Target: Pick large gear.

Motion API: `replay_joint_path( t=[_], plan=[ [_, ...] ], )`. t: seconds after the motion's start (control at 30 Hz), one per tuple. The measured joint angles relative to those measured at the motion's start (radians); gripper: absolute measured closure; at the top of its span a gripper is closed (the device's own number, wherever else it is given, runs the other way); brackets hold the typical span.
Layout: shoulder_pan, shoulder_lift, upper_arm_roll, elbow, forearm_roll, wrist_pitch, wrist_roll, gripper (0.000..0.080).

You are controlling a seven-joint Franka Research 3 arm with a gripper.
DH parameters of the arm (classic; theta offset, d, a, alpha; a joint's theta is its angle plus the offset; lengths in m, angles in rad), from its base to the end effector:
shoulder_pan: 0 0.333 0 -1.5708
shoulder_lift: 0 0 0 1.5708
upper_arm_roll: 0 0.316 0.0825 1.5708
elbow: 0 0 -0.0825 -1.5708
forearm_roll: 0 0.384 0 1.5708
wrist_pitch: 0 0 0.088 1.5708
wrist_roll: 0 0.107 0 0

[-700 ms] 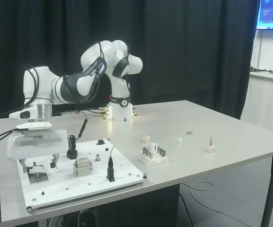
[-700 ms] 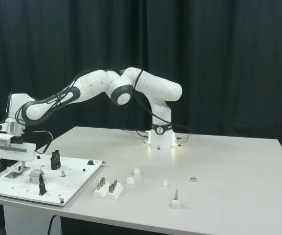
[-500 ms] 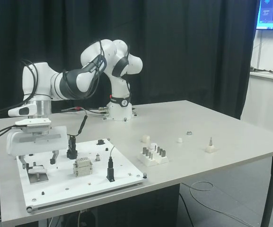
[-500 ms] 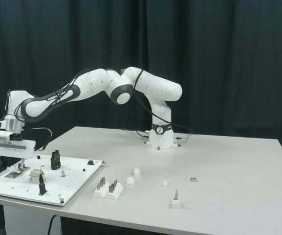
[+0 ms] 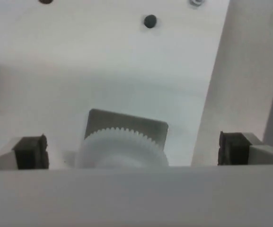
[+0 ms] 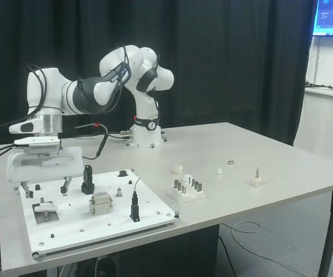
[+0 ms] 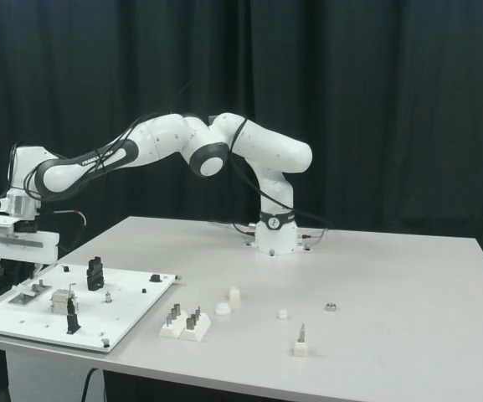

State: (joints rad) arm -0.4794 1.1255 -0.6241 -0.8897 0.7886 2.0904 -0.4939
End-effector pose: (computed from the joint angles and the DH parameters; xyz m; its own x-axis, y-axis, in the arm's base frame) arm 0.5809 -0.5673 0.2755 0.8082 -0.5220 0.2726 -0.5239 -0.8487 -0.0722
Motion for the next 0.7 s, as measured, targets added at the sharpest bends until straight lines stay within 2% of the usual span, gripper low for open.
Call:
replay_joint_path(
  t=[0.4,0.7],
  plan=[
    [0.0,-0.005,-0.011,0.0,0.0,-0.01,0.201,0.0003],
    [-0.003,-0.005,-0.012,-0.005,0.002,-0.018,0.246,0.0003]
  ],
)
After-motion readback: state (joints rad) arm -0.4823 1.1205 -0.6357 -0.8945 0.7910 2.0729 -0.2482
